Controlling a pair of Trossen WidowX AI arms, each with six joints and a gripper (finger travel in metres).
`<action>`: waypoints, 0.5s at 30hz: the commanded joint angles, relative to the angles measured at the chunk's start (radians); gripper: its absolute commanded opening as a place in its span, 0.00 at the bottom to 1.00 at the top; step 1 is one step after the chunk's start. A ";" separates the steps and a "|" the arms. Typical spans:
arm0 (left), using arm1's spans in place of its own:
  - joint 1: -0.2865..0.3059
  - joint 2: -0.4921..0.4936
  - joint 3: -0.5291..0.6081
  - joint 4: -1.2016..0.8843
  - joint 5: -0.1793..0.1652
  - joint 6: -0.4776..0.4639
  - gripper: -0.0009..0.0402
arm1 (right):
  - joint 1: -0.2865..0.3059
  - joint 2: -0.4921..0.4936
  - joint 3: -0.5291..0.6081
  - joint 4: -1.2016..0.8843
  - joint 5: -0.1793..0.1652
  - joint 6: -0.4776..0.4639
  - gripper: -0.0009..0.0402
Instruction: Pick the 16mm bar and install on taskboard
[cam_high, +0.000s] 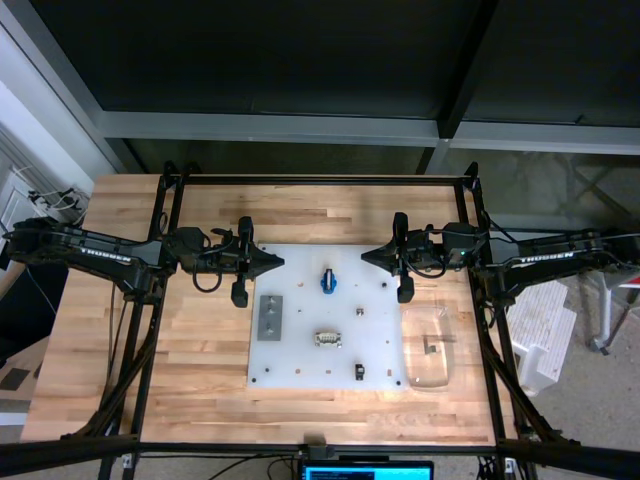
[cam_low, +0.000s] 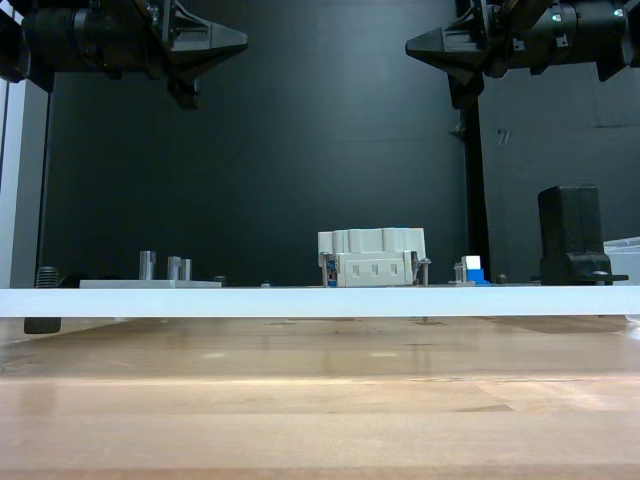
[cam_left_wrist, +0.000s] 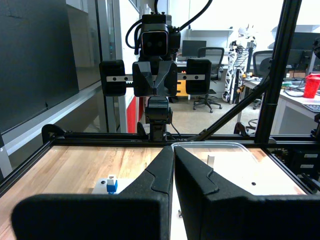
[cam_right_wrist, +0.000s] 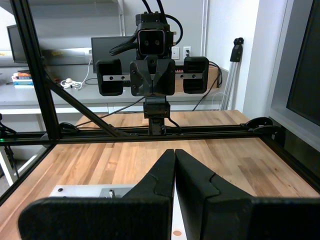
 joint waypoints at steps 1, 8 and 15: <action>0.000 0.000 0.000 0.000 0.000 0.000 0.02 | 0.000 0.000 0.000 0.002 0.000 0.000 0.02; 0.000 0.000 0.000 0.001 0.000 0.000 0.02 | 0.000 0.000 0.000 0.002 0.000 0.000 0.02; 0.000 0.000 0.000 0.001 0.000 0.000 0.02 | 0.004 0.000 0.043 -0.093 0.009 0.035 0.02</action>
